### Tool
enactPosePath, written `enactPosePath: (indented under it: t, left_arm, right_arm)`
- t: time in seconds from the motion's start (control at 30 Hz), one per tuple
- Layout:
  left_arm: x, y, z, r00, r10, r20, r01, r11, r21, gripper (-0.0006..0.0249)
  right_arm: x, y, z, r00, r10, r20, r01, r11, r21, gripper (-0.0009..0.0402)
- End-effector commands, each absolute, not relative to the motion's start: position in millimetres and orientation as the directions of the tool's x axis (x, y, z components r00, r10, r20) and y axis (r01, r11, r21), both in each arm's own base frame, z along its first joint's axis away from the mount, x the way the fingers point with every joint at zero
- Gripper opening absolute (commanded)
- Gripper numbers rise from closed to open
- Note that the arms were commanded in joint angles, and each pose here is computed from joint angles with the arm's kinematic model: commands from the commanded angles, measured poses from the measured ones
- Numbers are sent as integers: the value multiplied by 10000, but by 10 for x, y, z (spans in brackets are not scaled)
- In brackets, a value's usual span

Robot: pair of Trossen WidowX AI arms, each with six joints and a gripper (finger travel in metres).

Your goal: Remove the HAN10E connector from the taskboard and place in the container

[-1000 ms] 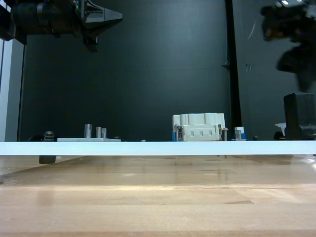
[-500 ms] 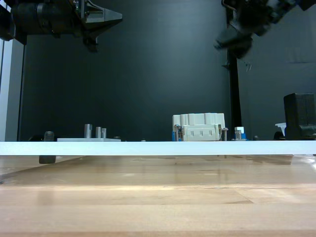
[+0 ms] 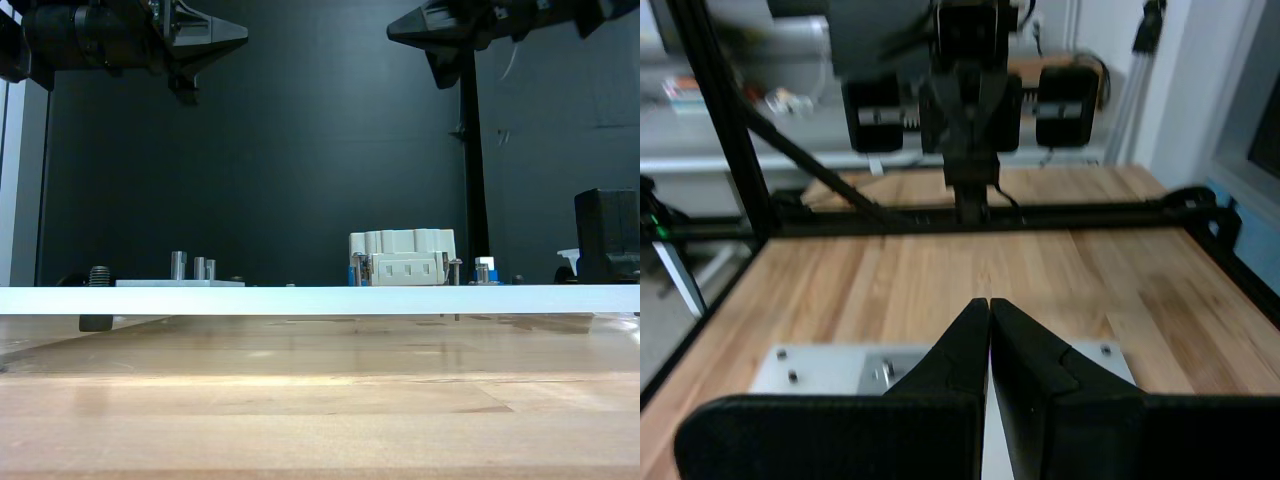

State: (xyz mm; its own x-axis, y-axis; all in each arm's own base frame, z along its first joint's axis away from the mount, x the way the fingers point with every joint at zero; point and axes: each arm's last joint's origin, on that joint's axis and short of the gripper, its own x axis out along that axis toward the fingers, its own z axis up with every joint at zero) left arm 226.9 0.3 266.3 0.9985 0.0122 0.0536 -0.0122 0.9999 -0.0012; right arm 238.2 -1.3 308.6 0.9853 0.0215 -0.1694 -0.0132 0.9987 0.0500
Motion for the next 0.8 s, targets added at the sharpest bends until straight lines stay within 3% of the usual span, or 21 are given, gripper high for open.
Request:
enactPosePath:
  t: [0.03,0.37,0.8]
  left_arm:
    - [2270,4,2664,9985,122,539,-122,9999,-12,0]
    - [2270,3,2664,9985,118,536,-118,9999,-12,0]
    - [2270,4,2664,9985,122,536,-122,9999,-12,0]
  right_arm:
    - [2382,-72,3031,9932,136,-1154,-54,9975,710,0]
    - [2353,-83,2884,9999,-50,116,38,9952,977,0]
    - [2343,-87,2823,9992,-389,67,381,9947,950,0]
